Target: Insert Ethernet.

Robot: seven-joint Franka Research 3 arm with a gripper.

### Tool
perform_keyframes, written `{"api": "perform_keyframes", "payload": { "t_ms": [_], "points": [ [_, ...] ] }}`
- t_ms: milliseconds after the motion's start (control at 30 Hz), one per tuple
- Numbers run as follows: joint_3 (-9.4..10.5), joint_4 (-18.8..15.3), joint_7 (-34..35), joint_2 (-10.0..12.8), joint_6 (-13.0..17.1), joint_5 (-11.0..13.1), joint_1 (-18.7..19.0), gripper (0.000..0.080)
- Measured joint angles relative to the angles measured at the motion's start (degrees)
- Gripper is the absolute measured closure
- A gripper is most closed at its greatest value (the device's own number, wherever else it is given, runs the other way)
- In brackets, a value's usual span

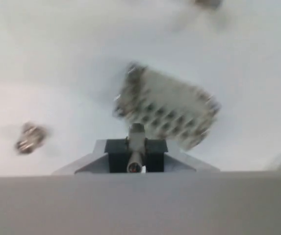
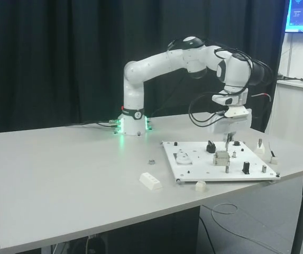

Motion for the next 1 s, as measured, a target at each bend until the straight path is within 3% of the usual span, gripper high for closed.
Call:
{"api": "perform_keyframes", "payload": {
  "t_ms": [467, 1000],
  "points": [
    [-0.22, -1.7, 12.3, 0.8, -3.9, -0.9, 7.4, 0.0735],
    [-0.48, -7.4, 32.6, 1.9, -4.0, -1.0, 18.5, 0.0736]
  ]
}}
